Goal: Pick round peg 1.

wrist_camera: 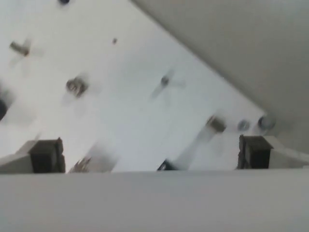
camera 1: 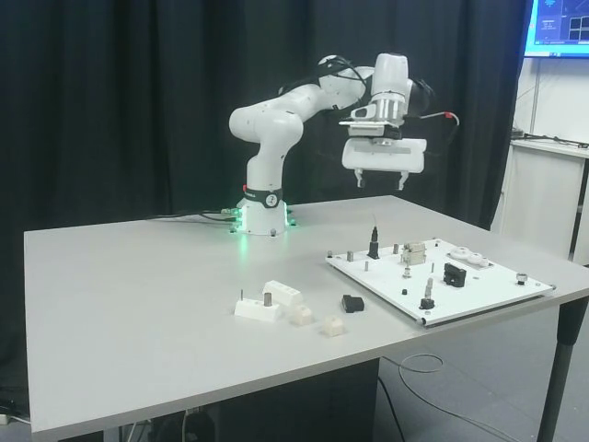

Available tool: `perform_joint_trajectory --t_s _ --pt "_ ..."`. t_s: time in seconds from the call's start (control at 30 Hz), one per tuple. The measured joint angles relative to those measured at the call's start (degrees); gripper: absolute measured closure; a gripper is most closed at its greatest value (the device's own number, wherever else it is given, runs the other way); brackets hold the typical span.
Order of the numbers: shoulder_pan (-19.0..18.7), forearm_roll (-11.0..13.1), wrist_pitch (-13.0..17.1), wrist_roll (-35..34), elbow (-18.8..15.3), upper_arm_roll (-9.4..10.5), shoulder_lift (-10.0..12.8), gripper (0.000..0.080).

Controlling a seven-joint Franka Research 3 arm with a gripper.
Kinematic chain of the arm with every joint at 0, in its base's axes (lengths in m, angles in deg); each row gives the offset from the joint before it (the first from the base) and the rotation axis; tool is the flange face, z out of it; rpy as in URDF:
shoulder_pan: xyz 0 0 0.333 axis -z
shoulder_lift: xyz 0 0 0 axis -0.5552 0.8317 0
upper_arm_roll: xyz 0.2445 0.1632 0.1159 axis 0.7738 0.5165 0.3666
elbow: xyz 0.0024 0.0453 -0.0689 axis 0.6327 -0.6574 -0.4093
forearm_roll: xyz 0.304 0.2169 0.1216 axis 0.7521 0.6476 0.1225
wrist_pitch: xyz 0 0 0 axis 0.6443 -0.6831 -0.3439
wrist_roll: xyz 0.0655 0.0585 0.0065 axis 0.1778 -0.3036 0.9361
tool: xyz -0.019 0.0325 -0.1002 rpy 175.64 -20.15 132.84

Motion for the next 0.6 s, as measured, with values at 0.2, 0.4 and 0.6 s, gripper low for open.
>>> perform_joint_trajectory --t_s 0.2,0.4,0.6 --pt "2.46 0.00 1.92 4.45 -1.20 0.21 -0.43 0.0003" --pt "5.93 0.22 3.21 10.17 -1.61 0.53 -0.88 0.0003" --pt "10.29 1.99 4.56 18.16 -1.62 1.33 -1.64 0.0003"
